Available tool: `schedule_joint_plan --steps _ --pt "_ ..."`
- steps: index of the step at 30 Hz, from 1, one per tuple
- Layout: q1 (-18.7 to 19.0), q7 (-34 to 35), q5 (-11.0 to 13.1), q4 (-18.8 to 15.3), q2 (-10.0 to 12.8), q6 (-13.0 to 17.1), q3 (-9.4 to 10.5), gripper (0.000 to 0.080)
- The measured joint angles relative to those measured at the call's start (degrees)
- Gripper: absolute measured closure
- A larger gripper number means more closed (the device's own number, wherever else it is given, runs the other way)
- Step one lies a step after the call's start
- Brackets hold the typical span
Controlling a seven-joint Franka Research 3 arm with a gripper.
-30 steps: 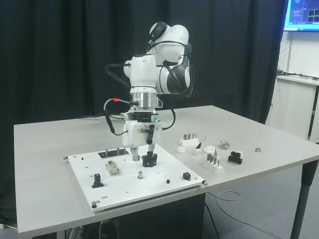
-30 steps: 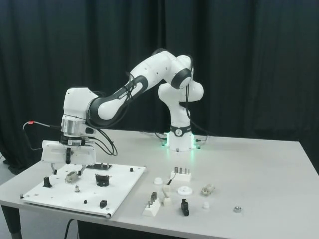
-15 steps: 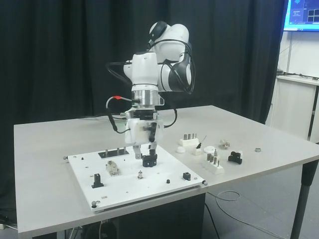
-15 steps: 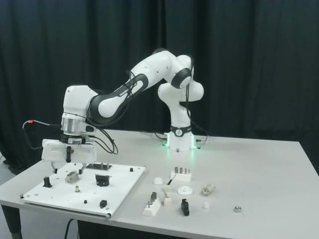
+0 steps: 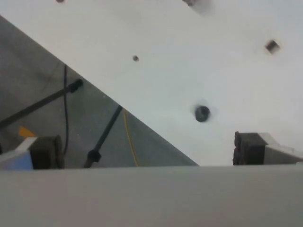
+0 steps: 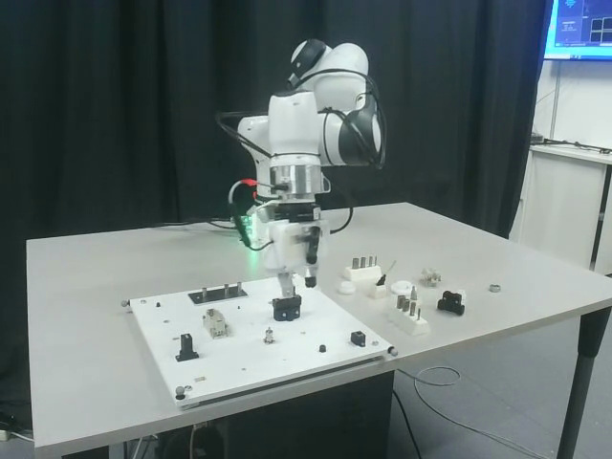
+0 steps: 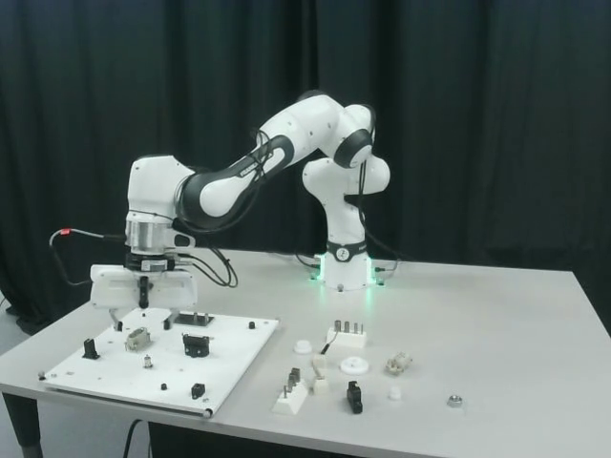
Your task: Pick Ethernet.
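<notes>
- Looking down past the fingertips in the wrist view, the gripper (image 5: 147, 151) is spread wide with nothing between the two fingers (image 5: 248, 147). Under it is the edge of the white assembly board (image 5: 213, 71) and a small black stud (image 5: 202, 113), no plug in sight. My guess is it's held released and high so it can travel over the parts without clipping anything.
- First room view: the claw (image 6: 296, 283) hangs just above the black fixture (image 6: 286, 308) on the board, not touching it. The thing I'd call the Ethernet plug (image 6: 429, 276) is a small pale, boxy connector lying loose on the grey table (image 6: 86, 287), off the board, among the other loose bits. Honestly it's too tiny to be sure that's the one.
- Second room view: same story, the arm is bent over the board (image 7: 239, 348), and the plug candidate (image 7: 397, 363) sits well apart from the claw, near a white gear (image 7: 354, 364). It looks light and easy to nudge, so it'll want a centred pinch.
</notes>
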Motion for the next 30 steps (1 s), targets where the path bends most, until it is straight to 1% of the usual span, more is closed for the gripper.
schedule_joint_plan --steps 10,14,18,25,30 --pt "3.5 -0.5 -0.5 0.0 0.0 -3.4 -2.27 0.0003" --pt "4.7 -2.0 -1.5 0.1 0.0 -4.5 -2.73 0.0003" --pt "5.7 -3.8 -3.3 0.7 0.0 -5.9 -2.73 0.0003" --pt "7.0 -6.7 -6.4 2.1 0.0 -9.2 -2.34 0.0003" --pt "7.6 -9.1 -8.1 3.1 0.0 -11.0 -1.15 0.0003"
